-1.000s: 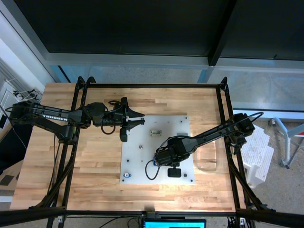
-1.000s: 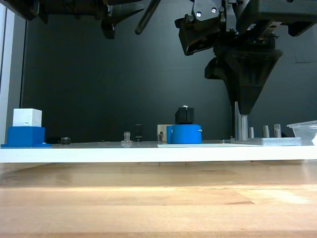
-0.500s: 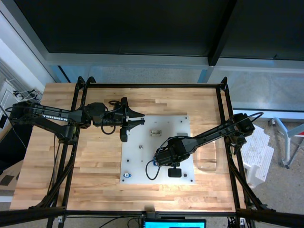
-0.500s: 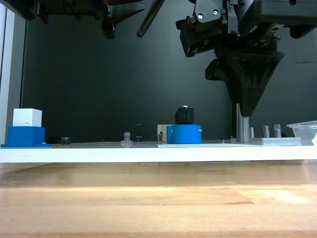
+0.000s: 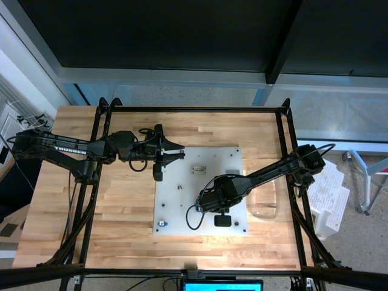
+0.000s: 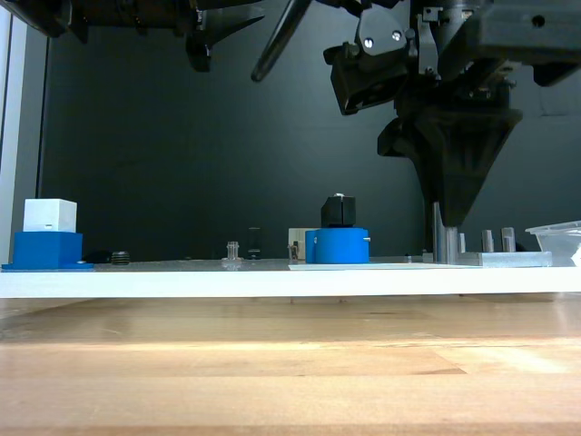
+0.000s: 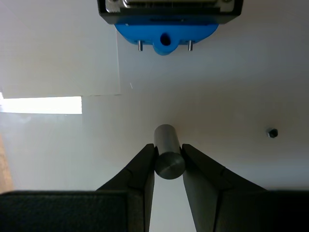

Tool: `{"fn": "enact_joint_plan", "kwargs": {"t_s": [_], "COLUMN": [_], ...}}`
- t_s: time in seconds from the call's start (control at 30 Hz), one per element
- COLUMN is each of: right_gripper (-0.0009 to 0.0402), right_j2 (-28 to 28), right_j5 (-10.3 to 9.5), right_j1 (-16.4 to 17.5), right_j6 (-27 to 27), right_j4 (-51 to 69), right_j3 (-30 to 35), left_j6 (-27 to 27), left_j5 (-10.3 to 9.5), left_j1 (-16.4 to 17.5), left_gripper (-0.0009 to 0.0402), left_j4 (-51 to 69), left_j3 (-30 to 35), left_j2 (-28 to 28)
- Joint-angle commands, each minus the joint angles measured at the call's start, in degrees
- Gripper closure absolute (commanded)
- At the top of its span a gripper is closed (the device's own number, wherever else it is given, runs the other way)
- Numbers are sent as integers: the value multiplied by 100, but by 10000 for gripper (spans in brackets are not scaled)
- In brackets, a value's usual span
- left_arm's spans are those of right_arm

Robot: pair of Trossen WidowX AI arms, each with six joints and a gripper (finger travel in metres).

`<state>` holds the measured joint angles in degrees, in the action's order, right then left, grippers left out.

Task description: Pick the 16mm cylinder and install on the taskboard

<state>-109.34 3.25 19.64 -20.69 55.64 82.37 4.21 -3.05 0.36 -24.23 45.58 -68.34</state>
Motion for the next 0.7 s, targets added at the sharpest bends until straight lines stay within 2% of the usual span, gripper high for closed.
{"fn": "enact_joint_plan", "kwargs": {"t_s": [0.03, 0.5, 0.6, 0.7], "right_gripper": [373, 370, 351, 314], "right_j2": [2, 2, 2, 2], "right_j5": [0, 11, 13, 13], "right_j1": [2, 2, 0, 0], "right_j6": [2, 11, 11, 11], "right_j4": [-114, -546, -562, -570], "right_j3": [-87, -407, -413, -413], "left_j6": [-2, -2, -2, -2], "left_j5": [0, 0, 0, 0], "left_j1": [0, 0, 2, 0], "left_gripper": [283, 282, 282, 283], "left_j4": [0, 0, 0, 0], "left_j3": [0, 0, 0, 0], "left_j2": [-2, -2, -2, -2]}}
